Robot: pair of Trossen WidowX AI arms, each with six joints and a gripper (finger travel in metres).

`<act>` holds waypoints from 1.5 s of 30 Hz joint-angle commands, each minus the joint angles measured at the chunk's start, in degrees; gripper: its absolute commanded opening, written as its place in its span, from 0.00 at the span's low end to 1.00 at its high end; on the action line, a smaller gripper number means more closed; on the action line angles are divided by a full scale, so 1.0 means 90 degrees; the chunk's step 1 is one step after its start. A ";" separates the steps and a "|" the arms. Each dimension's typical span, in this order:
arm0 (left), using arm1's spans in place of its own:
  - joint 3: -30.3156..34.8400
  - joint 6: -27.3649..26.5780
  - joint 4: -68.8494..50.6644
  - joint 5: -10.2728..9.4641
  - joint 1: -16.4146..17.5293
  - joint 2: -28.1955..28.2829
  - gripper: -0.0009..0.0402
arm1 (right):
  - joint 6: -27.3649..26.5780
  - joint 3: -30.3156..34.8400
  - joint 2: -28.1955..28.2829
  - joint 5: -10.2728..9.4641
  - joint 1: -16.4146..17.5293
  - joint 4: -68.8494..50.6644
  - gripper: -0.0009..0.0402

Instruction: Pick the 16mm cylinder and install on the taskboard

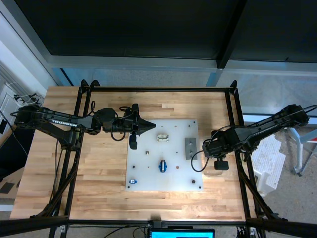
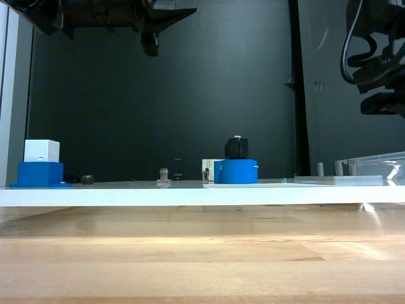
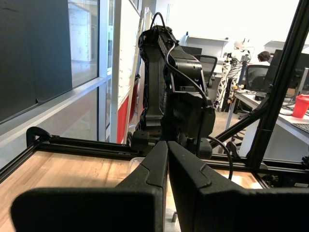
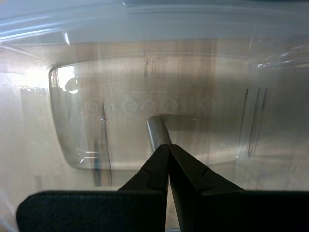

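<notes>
Two grippers report fingers pressed together with no gap between them. I read the left gripper (image 1: 152, 125) pointing inward over the far-left part of the flat white square taskboard (image 1: 148, 168). The low view places it high above the board. The right gripper (image 1: 221, 164) hangs just off the board's right edge, near the grey rectangular metal block (image 1: 190, 147) and over the clear plastic tray (image 4: 217, 96).

The 16mm cylinder (image 4: 155, 130), a tiny silver-grey round metal peg, appears in the right wrist view only. It shows against the tray floor just beyond the fingertips (image 4: 161, 153), with its near end hidden behind them. I cannot tell whether they pinch it or merely cover it.

Clearance: from above, the board's middle lies uncovered between the two grippers. The blue fitting (image 1: 163, 166) and the beige connector (image 1: 162, 137) stand there. The low view shows the blue fitting as the tallest item mid-board, with open air under the right gripper. The black frame rail (image 1: 158, 89) borders the wooden table (image 1: 89, 188) at its far edge.

The left wrist view alone shows the right arm (image 3: 174, 96) directly beyond the left fingertips.
</notes>
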 commanded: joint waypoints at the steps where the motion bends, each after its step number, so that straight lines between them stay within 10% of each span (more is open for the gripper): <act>1: 0.0002 0.0002 0.0002 0.0000 0.0000 0.0002 0.02 | 0.0002 0.0134 -0.0015 -0.0007 0.0002 -0.0180 0.02; 27: 0.0002 0.0002 0.0002 0.0000 0.0000 0.0002 0.02 | -0.0051 0.2322 -0.0185 0.0005 0.0000 -0.1802 0.02; 45: 0.0002 0.0002 0.0002 0.0002 0.0000 0.0002 0.02 | -0.0046 0.2380 -0.0527 0.0158 0.0000 -0.1800 0.02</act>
